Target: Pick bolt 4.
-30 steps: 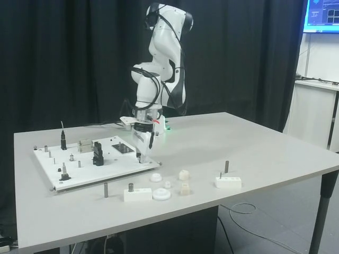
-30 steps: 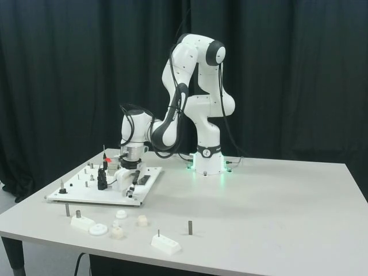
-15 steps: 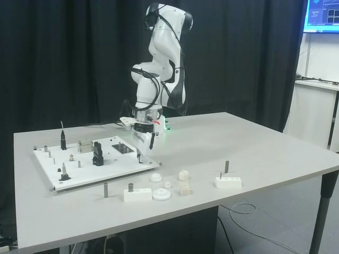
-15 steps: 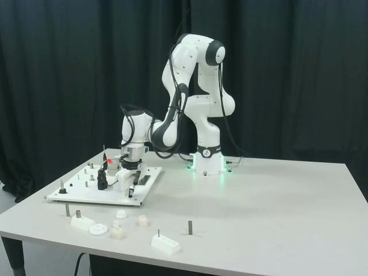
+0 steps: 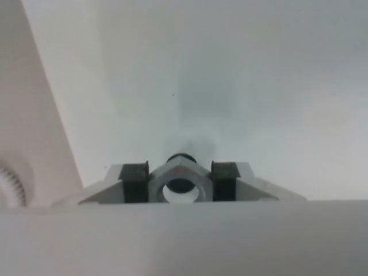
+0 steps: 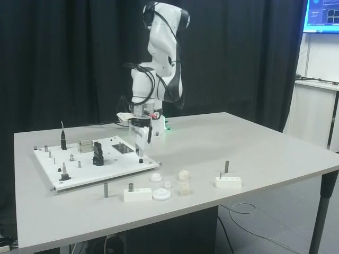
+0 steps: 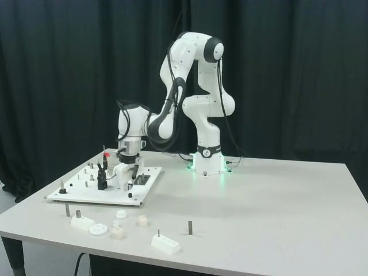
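Observation:
In the wrist view my gripper [image 5: 180, 184] is shut on a grey hex-headed bolt [image 5: 180, 178]. The bolt sits clamped between the two black pads [image 5: 135, 183], with its black tip pointing down at the pale surface below. From the room, the gripper [image 6: 141, 151] hangs a little above the near right corner of the white board [image 6: 90, 165]. The other room view shows the gripper [image 7: 131, 181] over the board [image 7: 86, 194] as well. The bolt is too small to make out in either room view.
On the board stand a black fixture [image 6: 97, 153], a black post [image 6: 63, 140], a grey block [image 6: 85, 145] and several small pins. In front of it lie white blocks [image 6: 136, 194] [image 6: 228, 182], white gears [image 6: 161, 194], small cylinders [image 6: 183, 174] and upright pins [image 6: 226, 166].
The arm has lifted the gripper straight up off the board's corner, with the bolt between its fingers. The upper arm has leaned back and to the left.

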